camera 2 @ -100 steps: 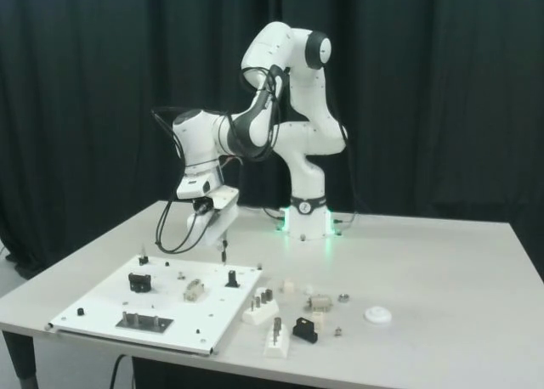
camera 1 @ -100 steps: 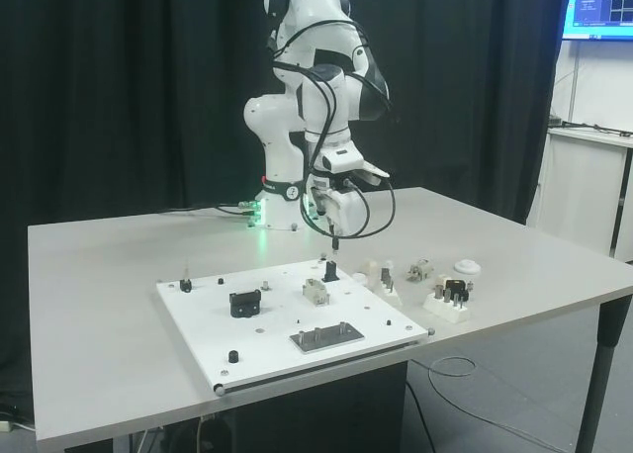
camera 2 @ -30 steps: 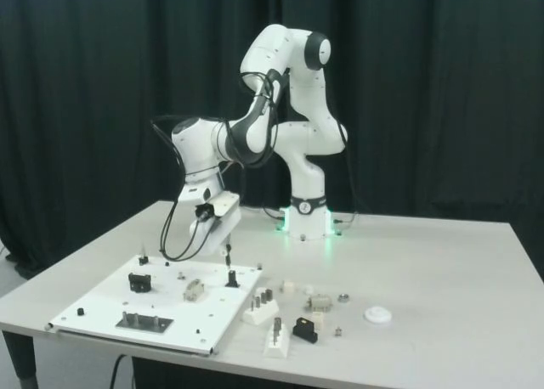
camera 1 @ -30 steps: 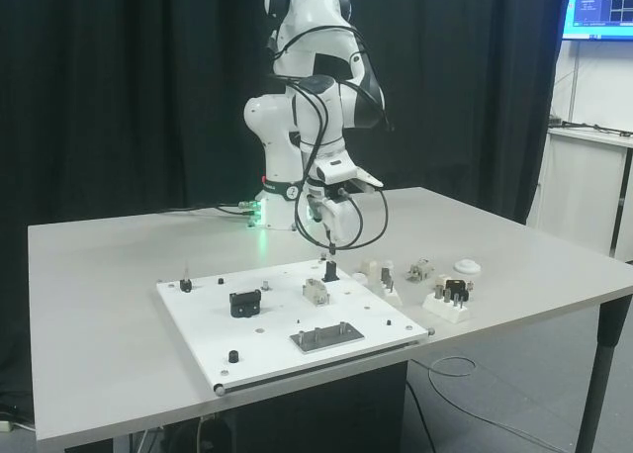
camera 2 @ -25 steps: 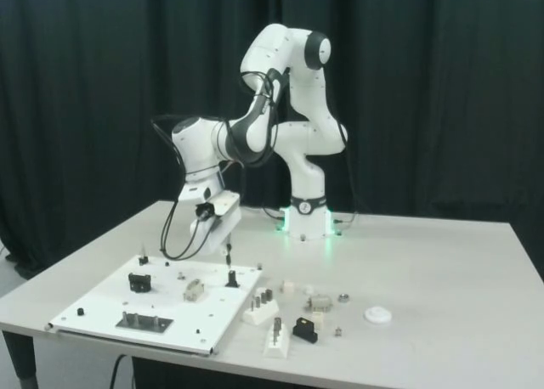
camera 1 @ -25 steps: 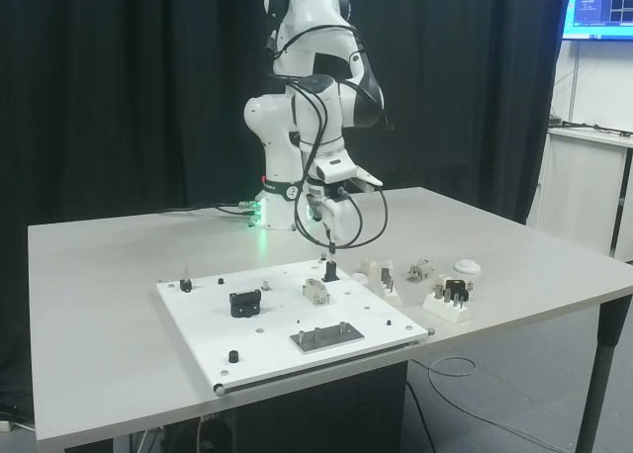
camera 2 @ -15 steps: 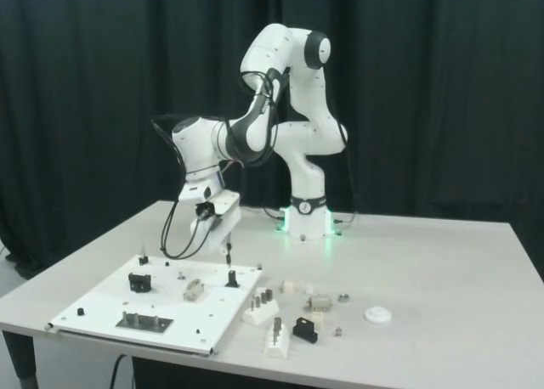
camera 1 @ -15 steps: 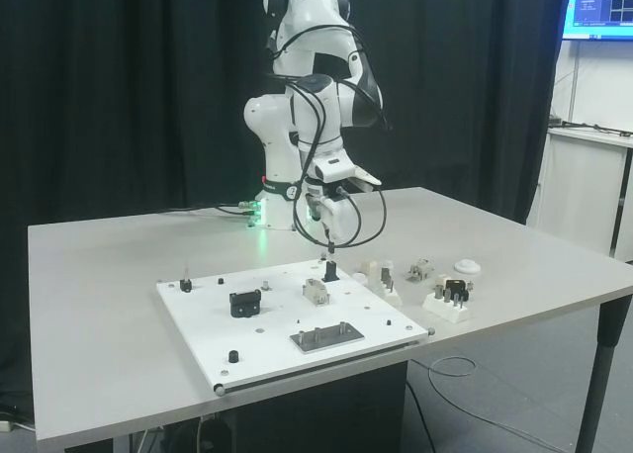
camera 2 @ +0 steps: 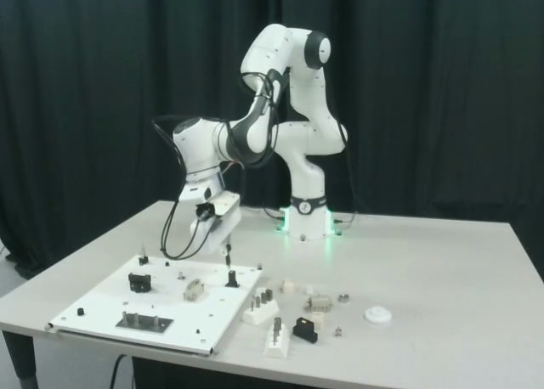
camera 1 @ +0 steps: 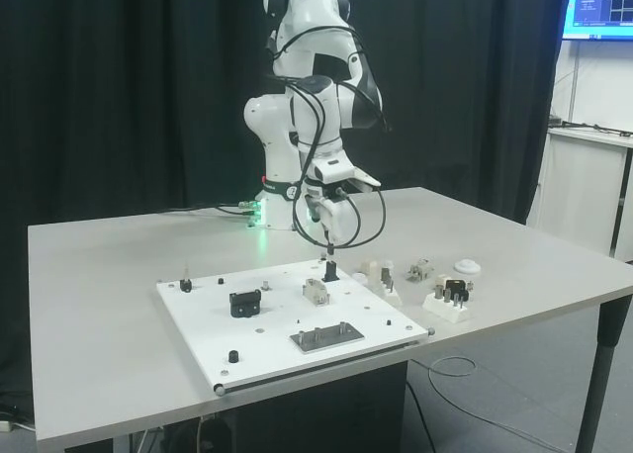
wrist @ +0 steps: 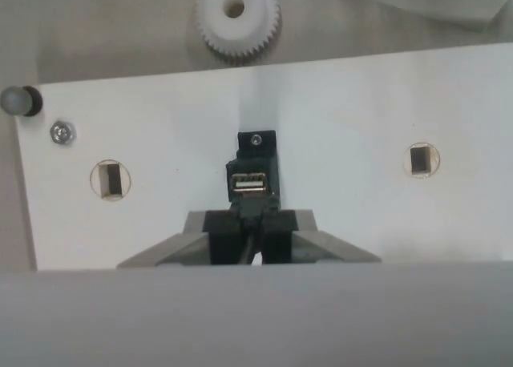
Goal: Insert USB.
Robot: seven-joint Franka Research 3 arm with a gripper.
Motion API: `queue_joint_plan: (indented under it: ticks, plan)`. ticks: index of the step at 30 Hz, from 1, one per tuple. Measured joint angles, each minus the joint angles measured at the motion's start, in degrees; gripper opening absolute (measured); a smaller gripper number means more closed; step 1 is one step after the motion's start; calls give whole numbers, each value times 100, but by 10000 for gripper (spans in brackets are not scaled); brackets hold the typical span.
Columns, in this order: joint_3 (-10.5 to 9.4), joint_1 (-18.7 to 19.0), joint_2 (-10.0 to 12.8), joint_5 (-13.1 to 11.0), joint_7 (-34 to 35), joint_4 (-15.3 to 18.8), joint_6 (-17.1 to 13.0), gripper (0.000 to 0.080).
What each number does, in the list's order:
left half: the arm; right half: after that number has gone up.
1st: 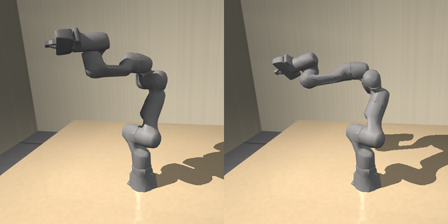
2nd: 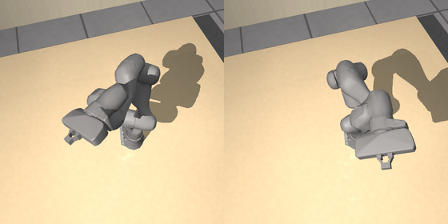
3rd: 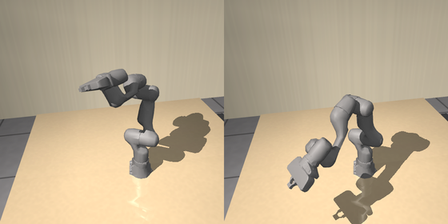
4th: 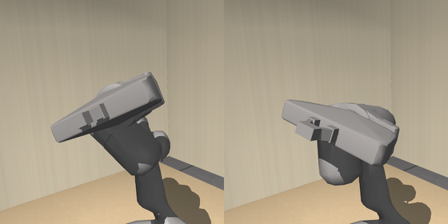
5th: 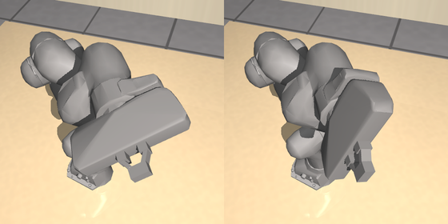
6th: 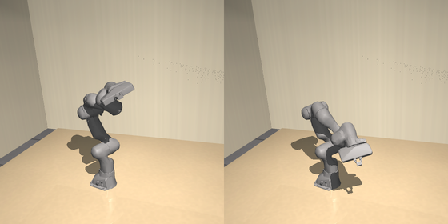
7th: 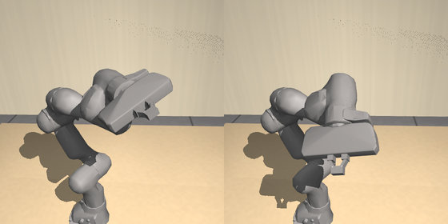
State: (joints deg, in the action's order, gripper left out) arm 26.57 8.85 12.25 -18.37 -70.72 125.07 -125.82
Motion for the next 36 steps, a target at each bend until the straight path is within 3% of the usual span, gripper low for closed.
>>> queue_joint_plan:
  ticks: [36]
  plan:
    - [-1, 81, 0, -6, 0, 120, -195, 47]
